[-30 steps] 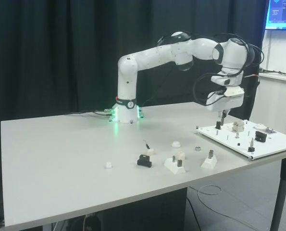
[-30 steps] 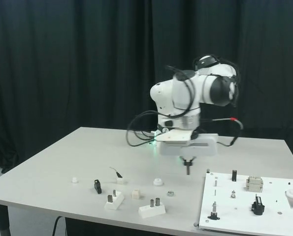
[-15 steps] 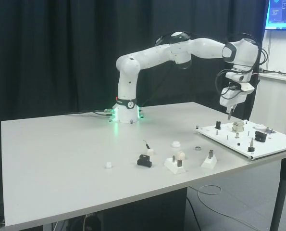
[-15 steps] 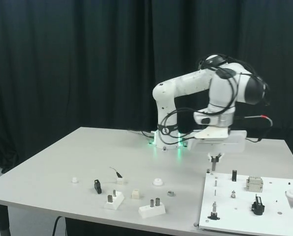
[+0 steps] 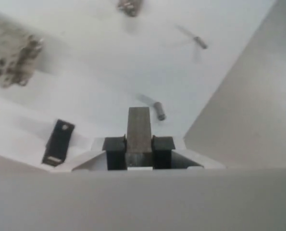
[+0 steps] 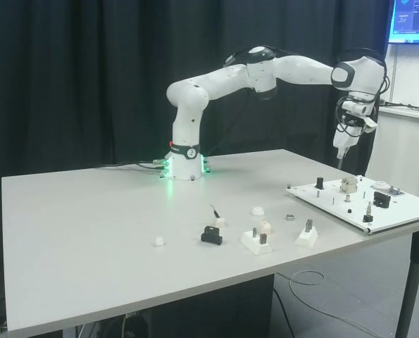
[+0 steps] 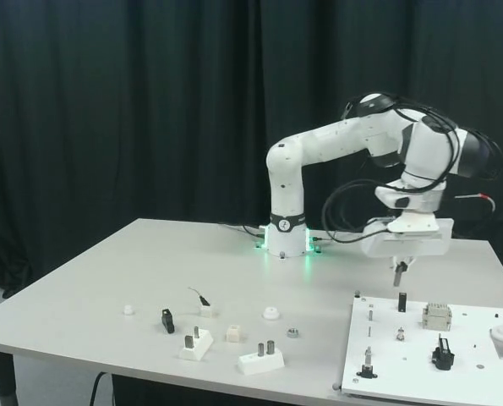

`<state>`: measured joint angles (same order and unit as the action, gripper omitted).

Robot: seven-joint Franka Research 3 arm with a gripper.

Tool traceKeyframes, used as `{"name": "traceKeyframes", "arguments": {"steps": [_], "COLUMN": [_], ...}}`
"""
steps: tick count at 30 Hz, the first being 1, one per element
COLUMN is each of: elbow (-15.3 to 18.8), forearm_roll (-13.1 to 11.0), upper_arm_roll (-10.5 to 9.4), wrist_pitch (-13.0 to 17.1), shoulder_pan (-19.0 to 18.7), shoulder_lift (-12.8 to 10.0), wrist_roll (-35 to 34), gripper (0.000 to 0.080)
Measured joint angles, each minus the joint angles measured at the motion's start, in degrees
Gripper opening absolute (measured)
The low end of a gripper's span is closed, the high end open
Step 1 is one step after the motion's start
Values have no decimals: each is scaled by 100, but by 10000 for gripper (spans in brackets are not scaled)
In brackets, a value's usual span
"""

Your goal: Insert square peg 3.

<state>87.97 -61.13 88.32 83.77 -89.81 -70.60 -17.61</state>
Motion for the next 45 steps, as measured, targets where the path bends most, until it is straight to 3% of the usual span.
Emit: {"name": "traceKeyframes", "arguments": {"steps": [6,19,31,40,45], "elbow": [54,391,977,1393,1529], "forearm_roll": [110,141,138,54,-126], "upper_arm_roll": [-19,-96,-181,-210,-213], "wrist_pitch": [15,170,617,973,1047], "shoulder_pan": [-300,-998,-1653,-1947,-2025], "shoulder_lift": [0,-1,0,1,1], "wrist_roll": [1033,1507,2774,3381,3826], "gripper": [111,111,111,111,111]}}
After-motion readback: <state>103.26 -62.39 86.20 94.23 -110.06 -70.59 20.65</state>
